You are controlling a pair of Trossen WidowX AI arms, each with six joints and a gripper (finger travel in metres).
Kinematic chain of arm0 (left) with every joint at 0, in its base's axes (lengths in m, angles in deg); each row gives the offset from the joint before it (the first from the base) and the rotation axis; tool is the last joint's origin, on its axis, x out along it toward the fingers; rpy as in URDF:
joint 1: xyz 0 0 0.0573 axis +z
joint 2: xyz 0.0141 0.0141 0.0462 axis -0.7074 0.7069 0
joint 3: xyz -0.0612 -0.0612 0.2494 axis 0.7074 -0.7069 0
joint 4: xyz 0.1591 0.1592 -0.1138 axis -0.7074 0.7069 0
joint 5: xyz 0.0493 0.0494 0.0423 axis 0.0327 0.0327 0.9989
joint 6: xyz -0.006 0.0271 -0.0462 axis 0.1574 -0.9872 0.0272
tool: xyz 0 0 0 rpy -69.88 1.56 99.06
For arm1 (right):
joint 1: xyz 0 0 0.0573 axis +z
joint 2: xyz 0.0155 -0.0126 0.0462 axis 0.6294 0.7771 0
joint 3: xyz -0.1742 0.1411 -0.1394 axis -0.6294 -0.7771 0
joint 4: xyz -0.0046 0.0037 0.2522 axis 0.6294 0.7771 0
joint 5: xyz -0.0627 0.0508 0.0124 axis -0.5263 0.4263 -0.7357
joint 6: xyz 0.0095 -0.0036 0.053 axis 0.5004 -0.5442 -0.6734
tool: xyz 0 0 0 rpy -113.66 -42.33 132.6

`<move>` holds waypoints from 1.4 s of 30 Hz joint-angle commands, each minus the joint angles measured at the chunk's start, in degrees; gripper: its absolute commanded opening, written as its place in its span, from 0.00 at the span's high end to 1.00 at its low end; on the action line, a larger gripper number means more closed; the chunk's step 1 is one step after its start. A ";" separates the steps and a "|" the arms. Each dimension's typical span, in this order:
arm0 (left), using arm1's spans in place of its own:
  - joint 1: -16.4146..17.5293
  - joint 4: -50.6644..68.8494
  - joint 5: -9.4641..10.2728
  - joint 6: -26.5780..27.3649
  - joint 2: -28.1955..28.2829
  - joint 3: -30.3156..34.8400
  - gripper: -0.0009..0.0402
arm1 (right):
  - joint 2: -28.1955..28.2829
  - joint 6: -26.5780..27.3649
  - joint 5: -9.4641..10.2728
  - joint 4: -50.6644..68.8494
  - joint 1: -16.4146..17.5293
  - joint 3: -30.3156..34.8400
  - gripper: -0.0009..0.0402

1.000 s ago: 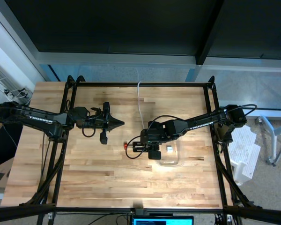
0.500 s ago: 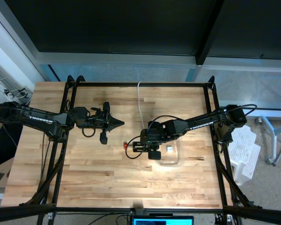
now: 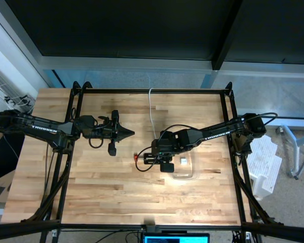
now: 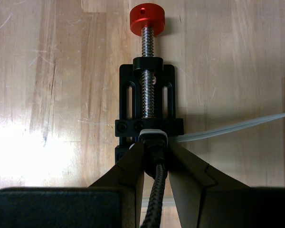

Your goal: Remove the power plug from the receptacle and place in the container

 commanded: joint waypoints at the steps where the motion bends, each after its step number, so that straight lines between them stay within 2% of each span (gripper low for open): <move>1: 0.00 -0.02 0.00 0.00 0.02 0.02 0.98 | -0.50 0.20 -0.15 -0.04 0.00 0.92 0.98; 23: 0.00 0.02 0.00 0.00 0.02 0.02 0.98 | -4.07 0.11 -0.11 4.63 0.09 1.05 0.98; 34: 0.02 -0.04 -0.02 0.00 0.00 0.02 0.98 | -10.73 0.04 -0.31 5.70 2.93 -7.50 0.98; 39: 0.02 0.02 -0.02 0.00 0.02 0.02 0.98 | -13.33 -1.57 -2.89 5.44 3.19 -12.61 0.98; 42: 0.00 -0.04 -0.02 0.00 0.00 0.02 0.98 | -14.62 -1.77 -3.23 4.72 3.23 -15.19 0.96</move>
